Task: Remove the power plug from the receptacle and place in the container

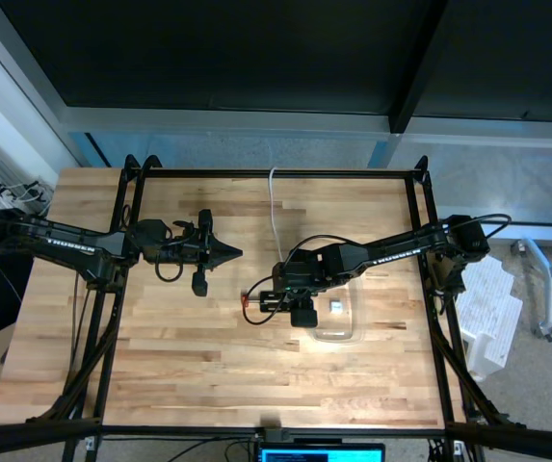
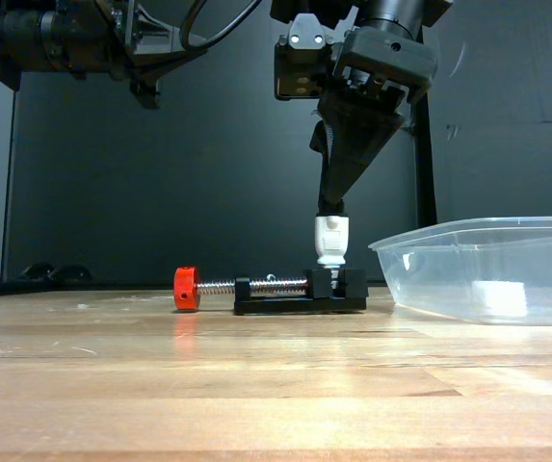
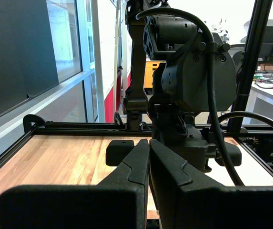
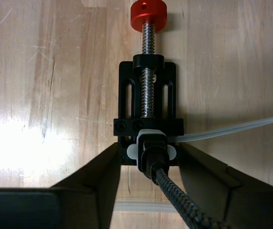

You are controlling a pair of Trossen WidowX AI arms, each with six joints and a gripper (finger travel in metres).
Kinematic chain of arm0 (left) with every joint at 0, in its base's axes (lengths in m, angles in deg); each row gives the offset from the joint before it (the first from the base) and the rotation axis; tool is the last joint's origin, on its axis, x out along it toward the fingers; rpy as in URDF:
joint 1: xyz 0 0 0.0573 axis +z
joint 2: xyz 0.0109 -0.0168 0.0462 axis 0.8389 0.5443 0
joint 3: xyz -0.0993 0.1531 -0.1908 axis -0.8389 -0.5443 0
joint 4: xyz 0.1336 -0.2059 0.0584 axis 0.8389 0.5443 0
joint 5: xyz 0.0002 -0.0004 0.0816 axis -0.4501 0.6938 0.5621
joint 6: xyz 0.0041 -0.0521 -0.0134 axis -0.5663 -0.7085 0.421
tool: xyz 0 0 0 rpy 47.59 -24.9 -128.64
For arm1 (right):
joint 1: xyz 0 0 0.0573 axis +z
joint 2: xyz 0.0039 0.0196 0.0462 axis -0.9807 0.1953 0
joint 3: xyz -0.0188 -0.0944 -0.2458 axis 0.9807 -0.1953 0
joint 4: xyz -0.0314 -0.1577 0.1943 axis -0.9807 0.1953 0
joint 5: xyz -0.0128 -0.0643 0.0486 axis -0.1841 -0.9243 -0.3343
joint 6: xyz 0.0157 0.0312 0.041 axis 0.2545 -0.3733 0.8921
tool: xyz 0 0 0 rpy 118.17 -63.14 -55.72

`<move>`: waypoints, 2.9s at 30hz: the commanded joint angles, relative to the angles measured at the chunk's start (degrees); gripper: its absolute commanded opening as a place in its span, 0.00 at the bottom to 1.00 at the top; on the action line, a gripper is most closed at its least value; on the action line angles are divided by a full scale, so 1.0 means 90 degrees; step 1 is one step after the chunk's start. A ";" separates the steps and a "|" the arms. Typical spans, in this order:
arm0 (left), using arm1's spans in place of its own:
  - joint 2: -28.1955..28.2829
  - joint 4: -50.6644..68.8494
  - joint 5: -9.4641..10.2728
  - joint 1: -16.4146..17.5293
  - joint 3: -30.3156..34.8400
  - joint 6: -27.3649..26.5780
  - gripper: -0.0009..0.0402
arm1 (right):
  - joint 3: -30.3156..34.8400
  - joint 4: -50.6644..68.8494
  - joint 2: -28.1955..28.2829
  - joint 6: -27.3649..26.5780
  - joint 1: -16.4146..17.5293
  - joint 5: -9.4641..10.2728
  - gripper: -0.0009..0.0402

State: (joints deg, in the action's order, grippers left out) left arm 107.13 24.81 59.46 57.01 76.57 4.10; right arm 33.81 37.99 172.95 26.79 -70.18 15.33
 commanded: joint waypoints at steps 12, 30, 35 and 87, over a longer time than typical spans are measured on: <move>0.0000 0.0000 -0.0002 0.0000 0.0002 0.0000 0.02 | -0.0002 0.0002 -0.0010 0.0005 -0.0005 0.0000 0.05; 0.0000 0.0000 0.0000 0.0000 0.0002 0.0000 0.02 | -0.0002 0.0151 -0.0151 0.0168 -0.0002 -0.0100 0.02; 0.0000 0.0000 0.0000 0.0000 0.0002 0.0000 0.02 | 0.0000 0.0209 -0.0228 0.0168 0.0000 -0.0160 0.02; 0.0000 0.0002 -0.0002 0.0002 0.0002 0.0000 0.02 | -0.1853 0.0454 -0.1598 0.0831 0.0206 -0.0219 0.41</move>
State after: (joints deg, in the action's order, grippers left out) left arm 107.13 24.83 59.46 57.01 76.59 4.10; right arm 16.79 41.94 158.74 33.72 -68.39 13.40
